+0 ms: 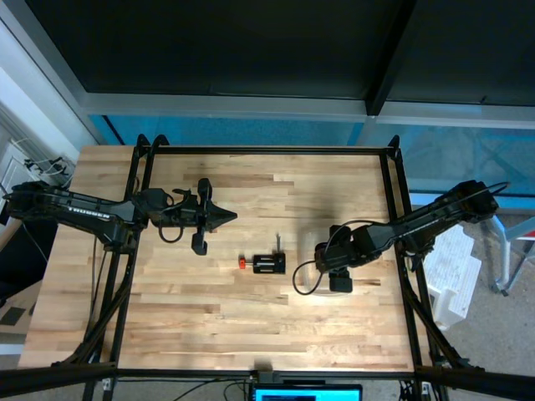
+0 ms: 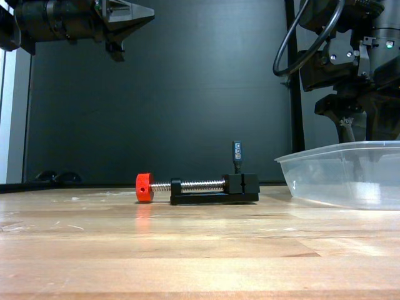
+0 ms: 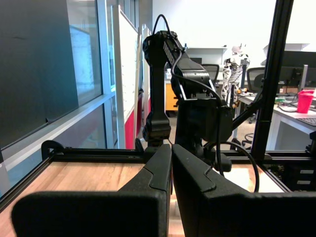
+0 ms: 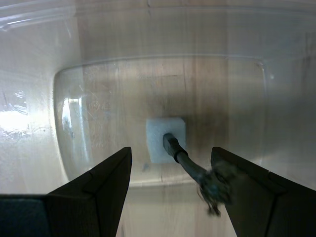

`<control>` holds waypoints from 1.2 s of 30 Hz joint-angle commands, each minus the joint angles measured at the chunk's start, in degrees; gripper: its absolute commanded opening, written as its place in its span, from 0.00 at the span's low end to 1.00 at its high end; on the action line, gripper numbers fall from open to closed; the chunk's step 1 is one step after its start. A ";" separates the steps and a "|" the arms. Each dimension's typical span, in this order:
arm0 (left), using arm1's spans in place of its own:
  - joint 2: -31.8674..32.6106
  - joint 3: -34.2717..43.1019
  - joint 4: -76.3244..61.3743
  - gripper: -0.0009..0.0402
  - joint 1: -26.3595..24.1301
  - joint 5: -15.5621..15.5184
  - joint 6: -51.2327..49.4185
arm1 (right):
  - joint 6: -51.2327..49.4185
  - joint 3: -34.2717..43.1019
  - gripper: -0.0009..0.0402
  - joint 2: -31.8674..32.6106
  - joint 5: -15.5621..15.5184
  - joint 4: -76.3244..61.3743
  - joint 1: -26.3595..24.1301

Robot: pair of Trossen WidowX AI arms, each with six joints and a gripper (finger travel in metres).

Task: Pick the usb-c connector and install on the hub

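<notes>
The usb-c connector (image 4: pixel 172 144) is a dark plug on a short cable. It lies free in a clear plastic bin (image 4: pixel 69 98), with its tip against a white foam block (image 4: pixel 160 133). My right gripper (image 4: pixel 170 160) hovers open directly above it, one finger on each side and not touching. The hub (image 2: pixel 237 153) stands upright in a small black vise (image 2: pixel 215 190) with a red knob (image 2: pixel 144 187) at mid-table. My left gripper (image 3: pixel 171 153) is shut on nothing, held high left of the vise (image 1: pixel 266 264) and pointing right.
The clear bin (image 2: pixel 340 175) sits just right of the vise on the wooden table (image 1: pixel 209 317). A black frame (image 1: pixel 267 151) borders the table. The right arm's cable (image 1: pixel 303 280) loops beside the bin.
</notes>
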 commanded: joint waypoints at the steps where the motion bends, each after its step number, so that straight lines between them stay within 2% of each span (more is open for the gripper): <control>1: 0.00 0.00 0.04 0.02 0.02 0.00 0.00 | -0.09 0.02 0.57 0.74 0.00 0.74 -0.07; 14: 0.00 0.00 0.02 0.02 0.02 -0.02 0.00 | -0.04 -0.68 0.56 2.45 0.22 1.73 -0.17; 23: 0.00 0.00 0.02 0.02 0.00 0.00 0.00 | -0.07 -0.83 0.42 2.45 1.51 1.99 -0.26; 36: 0.00 0.00 0.00 0.02 0.02 0.00 0.00 | -0.04 -0.83 0.26 2.45 1.49 2.10 -0.28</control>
